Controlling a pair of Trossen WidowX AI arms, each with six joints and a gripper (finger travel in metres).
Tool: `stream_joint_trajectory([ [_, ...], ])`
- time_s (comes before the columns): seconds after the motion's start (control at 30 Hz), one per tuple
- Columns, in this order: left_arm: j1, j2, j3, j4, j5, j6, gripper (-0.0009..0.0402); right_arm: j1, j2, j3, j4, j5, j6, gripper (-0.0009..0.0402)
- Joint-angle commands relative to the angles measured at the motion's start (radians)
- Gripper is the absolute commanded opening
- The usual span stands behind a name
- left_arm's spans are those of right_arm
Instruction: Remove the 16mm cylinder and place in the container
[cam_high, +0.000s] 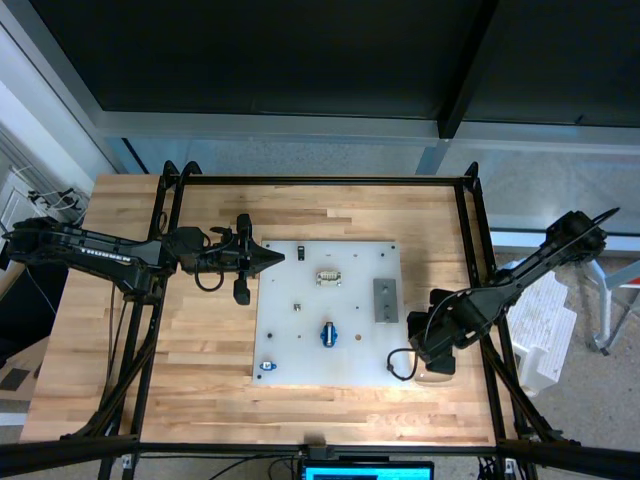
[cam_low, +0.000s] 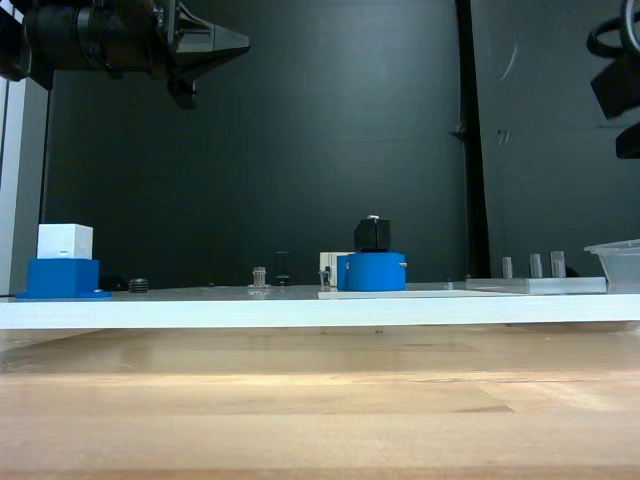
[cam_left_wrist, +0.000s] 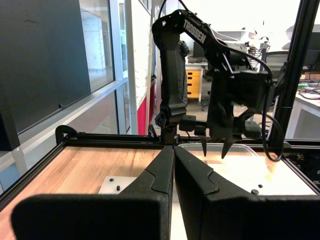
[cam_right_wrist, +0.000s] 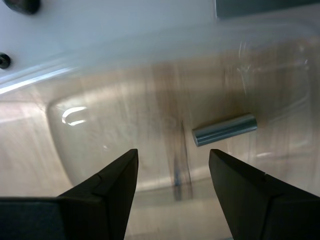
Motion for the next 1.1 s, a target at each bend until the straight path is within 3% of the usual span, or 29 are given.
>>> stream_joint_trajectory([
  [0.03,0.0,0.0,0.0,0.0,0.0,0.0,0.0,-0.044,-0.063,0.0,0.022,0.049,-0.013,0.0163],
  [0.13,0.0,0.0,0.0,0.0,0.0,0.0,0.0,-0.105,-0.128,0.0,0.039,0.099,-0.052,0.0129],
  [0.4,0.0,0.0,0.0,0.0,0.0,0.0,0.0,-0.264,-0.192,0.0,0.158,0.104,-0.296,0.0],
  [0.67,0.0,0.0,0.0,0.0,0.0,0.0,0.0,-0.407,-0.193,0.0,0.441,0.103,-0.549,0.0],
  [0.83,0.0,0.0,0.0,0.0,0.0,0.0,0.0,-0.488,-0.193,-0.013,0.634,0.099,-0.658,0.0],
  [1.1,0.0,0.0,0.0,0.0,0.0,0.0,0.0,-0.546,-0.193,-0.099,0.995,0.043,-0.763,0.0],
])
